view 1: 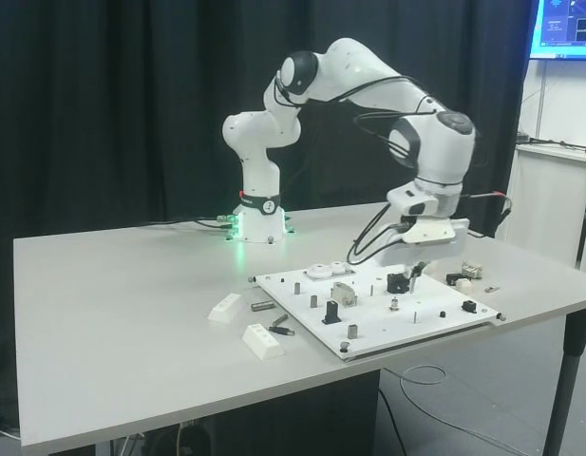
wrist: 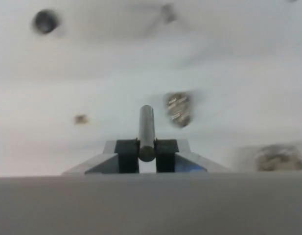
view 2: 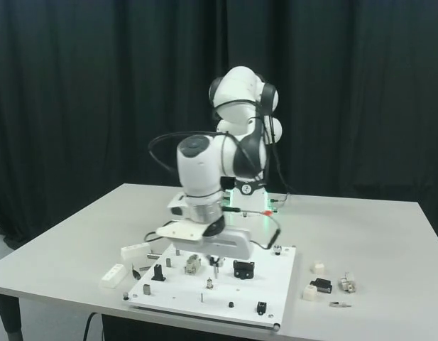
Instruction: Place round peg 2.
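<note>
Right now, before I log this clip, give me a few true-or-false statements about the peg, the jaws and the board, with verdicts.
1. The jaws of the gripper are shut on the grey metal round peg. True.
2. The peg lies loose on the grey table. False: it is held between the gripper's black pads, above the white assembly board.
3. The gripper hangs over the white assembly board. True: both room views show it above the board.
4. The white Franka arm is bolted on the board. False: its base stands on the table, behind the board.
5. Two white blocks lie on the table beside the board. True.
</note>
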Robot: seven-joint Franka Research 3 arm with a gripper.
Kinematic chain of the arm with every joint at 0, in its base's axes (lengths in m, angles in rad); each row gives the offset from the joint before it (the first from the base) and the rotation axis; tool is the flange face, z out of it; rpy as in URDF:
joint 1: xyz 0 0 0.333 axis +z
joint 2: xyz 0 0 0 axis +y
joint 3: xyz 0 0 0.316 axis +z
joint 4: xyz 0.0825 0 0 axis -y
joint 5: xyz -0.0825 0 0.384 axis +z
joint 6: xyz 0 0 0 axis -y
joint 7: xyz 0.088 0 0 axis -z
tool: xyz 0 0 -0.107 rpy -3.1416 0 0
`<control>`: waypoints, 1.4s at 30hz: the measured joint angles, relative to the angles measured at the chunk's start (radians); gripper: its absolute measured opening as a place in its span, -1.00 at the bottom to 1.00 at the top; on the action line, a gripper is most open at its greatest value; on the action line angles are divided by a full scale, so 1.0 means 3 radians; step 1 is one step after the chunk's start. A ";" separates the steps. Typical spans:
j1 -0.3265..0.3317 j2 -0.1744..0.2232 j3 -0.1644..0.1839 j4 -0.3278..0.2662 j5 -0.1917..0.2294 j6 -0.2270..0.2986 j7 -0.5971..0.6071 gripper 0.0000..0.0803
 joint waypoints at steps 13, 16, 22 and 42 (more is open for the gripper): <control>0.0368 -0.0074 0.0081 -0.0084 0.0000 -0.0074 0.0561 -0.82; 0.0446 -0.0075 0.0109 -0.0086 0.0000 -0.0074 0.0692 -0.82; 0.0596 -0.0075 0.0183 -0.0099 -0.0001 -0.0073 0.0954 -0.82; 0.1021 -0.0076 0.0427 -0.0231 -0.0159 0.0053 0.1735 -0.82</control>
